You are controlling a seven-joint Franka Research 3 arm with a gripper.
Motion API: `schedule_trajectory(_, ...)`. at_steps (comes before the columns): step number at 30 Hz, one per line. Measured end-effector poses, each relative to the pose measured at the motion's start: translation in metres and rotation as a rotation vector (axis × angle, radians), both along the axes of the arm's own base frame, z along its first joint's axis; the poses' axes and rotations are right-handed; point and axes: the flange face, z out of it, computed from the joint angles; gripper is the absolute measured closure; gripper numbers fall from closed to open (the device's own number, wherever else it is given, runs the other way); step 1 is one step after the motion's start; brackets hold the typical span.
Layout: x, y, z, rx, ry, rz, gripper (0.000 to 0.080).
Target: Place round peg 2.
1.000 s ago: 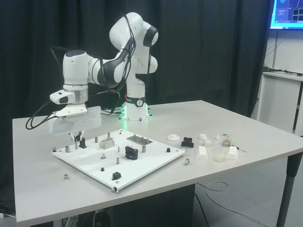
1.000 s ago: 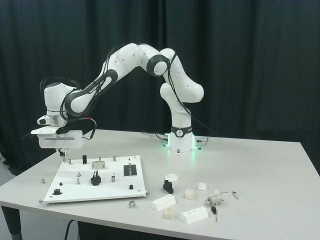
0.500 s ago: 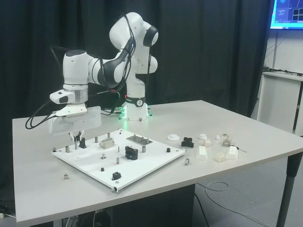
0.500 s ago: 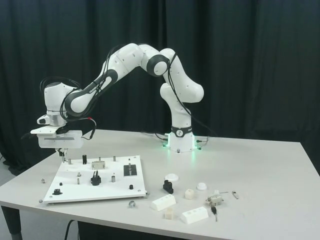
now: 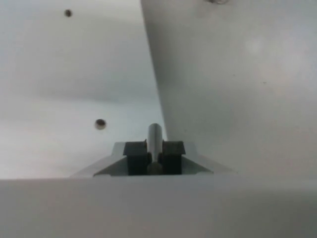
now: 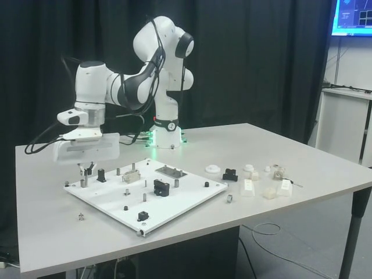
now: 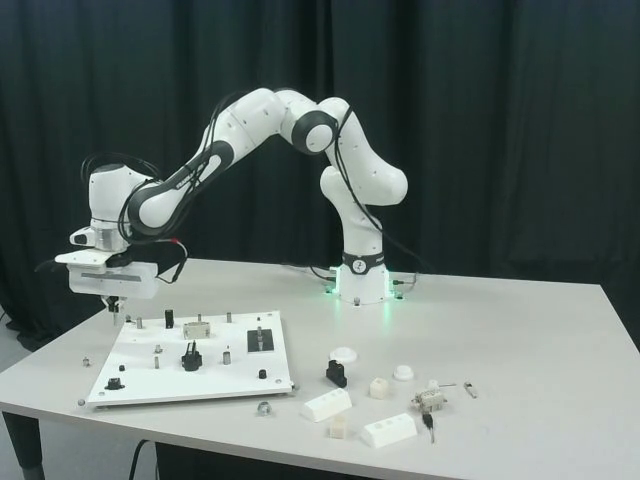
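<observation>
My gripper [image 5: 154, 158] is shut on a short grey round peg [image 5: 154, 135] that sticks out past the black fingertips [image 5: 136, 157]. In the wrist view the peg hangs right over the edge of the white board [image 5: 74, 74], next to a small hole [image 5: 100, 124]. From the first room view the gripper [image 6: 87, 169] hovers above the board's [image 6: 186, 195] far left corner, just over a standing grey post [image 6: 83, 182]. The second room view shows the gripper [image 7: 114, 303] at the board's [image 7: 215, 380] back left corner.
A black fixture [image 6: 101, 175] and several posts and blocks stand on the board. Loose white blocks [image 6: 249, 188], a black part [image 6: 230, 174] and a white disc [image 6: 213, 169] lie to the board's right. A small metal piece [image 6: 81, 217] lies in front of the left corner.
The gripper has risen a little and shifted left, away from the black fixture toward the board's left corner, still holding the peg.
</observation>
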Motion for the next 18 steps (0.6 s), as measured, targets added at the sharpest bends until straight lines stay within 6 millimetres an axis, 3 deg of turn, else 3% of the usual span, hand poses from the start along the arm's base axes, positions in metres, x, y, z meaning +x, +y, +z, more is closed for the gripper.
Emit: schedule_trajectory(18,-0.008,-0.026,-0.018,-0.008,-0.060,-0.072,0.0743)
